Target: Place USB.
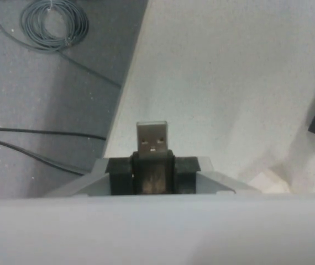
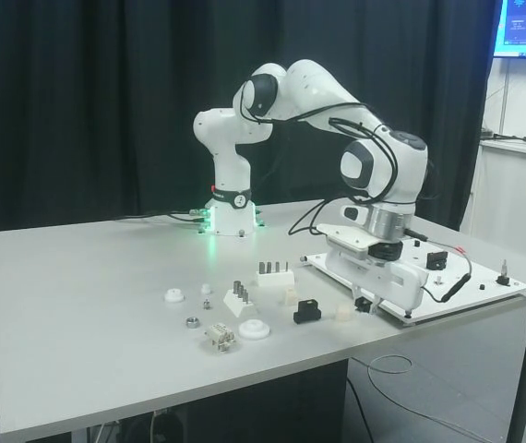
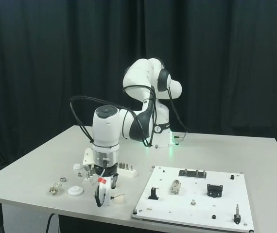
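With the arm (image 2: 309,92) bent forward and wrist pointing down, gripper (image 1: 152,165) hangs at the table's (image 2: 88,286) front edge, just beside the white board's (image 3: 197,196) near corner. Fingers (image 1: 186,168) clamped on the USB (image 1: 152,141), plug end sticking out past the tips, over table surface near the edge. Small parts (image 2: 245,305) sit close on the base side; floor cables (image 1: 50,22) below.
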